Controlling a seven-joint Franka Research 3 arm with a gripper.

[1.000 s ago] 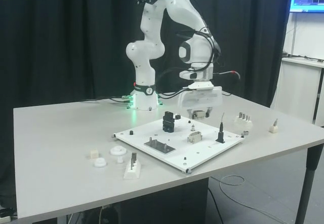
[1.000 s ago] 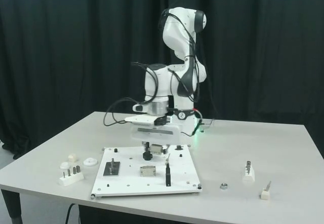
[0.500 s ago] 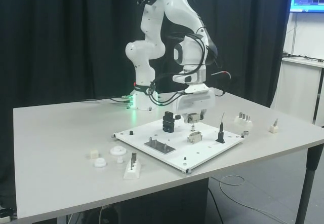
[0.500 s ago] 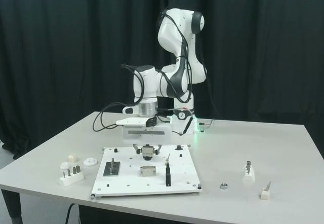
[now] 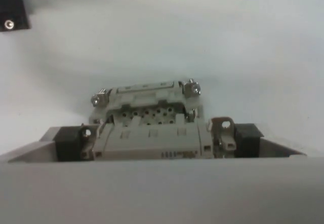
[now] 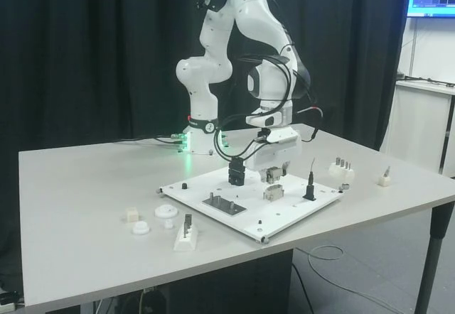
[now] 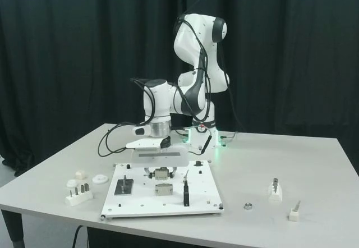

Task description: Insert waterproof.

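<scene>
- the fingers (image 5: 83,140) pinch the waterproof connector (image 5: 152,138) from both sides; black pads press its two ends.
- the waterproof connector is a grey block with rows of pin holes and metal screws at its corners, hanging just above the matching grey socket (image 5: 147,100) on the white board (image 7: 168,203).
- the gripper (image 7: 161,172) hides most of the held part in both room views; whether plug and socket touch cannot be told.
- a black post (image 7: 185,193) stands near the socket, a black block (image 6: 237,172) just beside the gripper.
- the board sits mid desk (image 6: 71,186), well apart from the desk's edges.
</scene>
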